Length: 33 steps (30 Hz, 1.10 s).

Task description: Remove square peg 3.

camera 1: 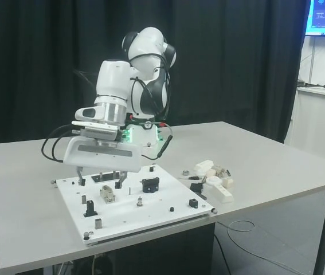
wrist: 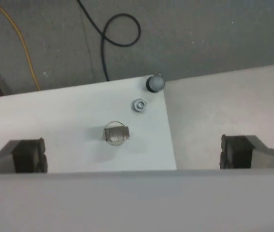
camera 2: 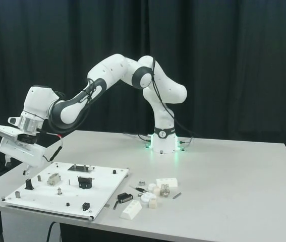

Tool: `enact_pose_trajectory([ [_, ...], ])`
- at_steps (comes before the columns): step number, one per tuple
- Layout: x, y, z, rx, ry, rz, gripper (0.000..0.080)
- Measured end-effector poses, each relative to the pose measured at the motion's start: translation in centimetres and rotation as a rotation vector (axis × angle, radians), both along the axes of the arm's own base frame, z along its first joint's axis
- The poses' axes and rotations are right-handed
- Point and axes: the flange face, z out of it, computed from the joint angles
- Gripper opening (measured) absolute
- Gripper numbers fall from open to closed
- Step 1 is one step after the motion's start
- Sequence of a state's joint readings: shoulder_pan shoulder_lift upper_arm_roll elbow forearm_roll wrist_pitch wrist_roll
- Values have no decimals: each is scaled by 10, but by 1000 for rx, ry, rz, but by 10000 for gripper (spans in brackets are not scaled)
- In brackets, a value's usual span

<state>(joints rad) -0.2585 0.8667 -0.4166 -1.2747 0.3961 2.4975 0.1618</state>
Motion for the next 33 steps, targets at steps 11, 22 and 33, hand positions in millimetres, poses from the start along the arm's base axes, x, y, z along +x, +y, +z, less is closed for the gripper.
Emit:
enact_pose_trajectory([
  [11, -8, -12, -13, 37, -24, 59, 800],
  [22, -17, -24, -30, 104, -66, 37, 800],
  [33, -20, -28, -49, 137, -85, 77, 800],
])
